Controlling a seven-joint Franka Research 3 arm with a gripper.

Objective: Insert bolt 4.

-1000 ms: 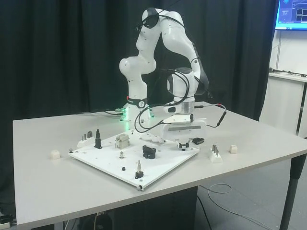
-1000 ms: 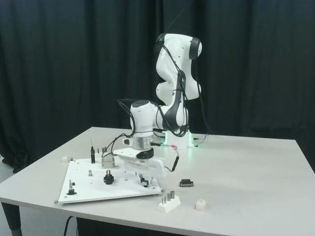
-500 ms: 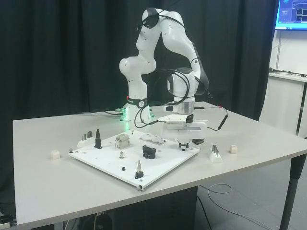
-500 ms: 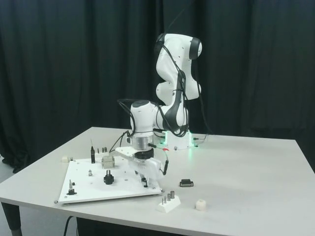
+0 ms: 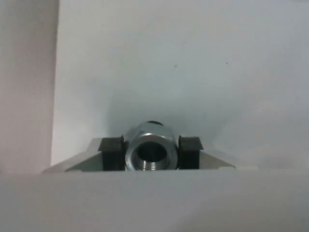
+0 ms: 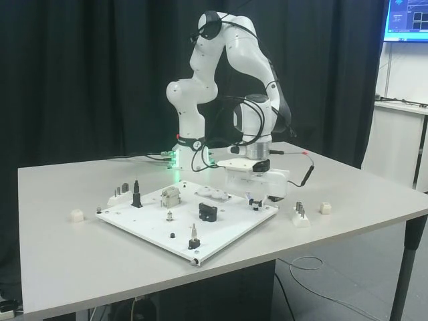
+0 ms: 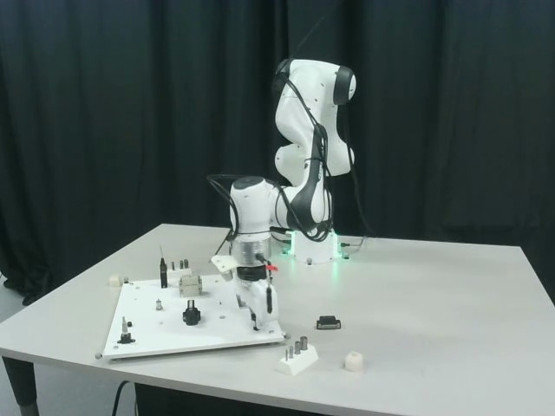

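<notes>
While the grey tabletop (image 6: 80,261) stretches wide on all sides, the white board (image 6: 227,231) lies toward its front, one corner almost at the near edge in the first room view. Bare surface lies open behind the board and off to the side where the small parts sit. The white arm (image 6: 214,67) rises from its base at the back of the tabletop and bends down so that the wrist hangs low over the board's corner nearest the loose parts.

Just off that corner, on the tabletop, stand a white holder with upright pins (image 7: 296,355), a small white cube (image 7: 352,360) and a black connector piece (image 7: 329,322), all apart from one another. On the board, well away from the wrist, are a black knob (image 7: 192,315), a tall black peg (image 7: 163,267) and a grey block (image 7: 188,286).

The gripper (image 5: 151,153) is closed on bolt 4 (image 5: 151,151), its two black pads (image 5: 111,152) pressed against either side. Bolt 4 is a shiny metal cylinder seen end-on, with a threaded hollow in its face, held just above the board's white surface close to the board's edge.
</notes>
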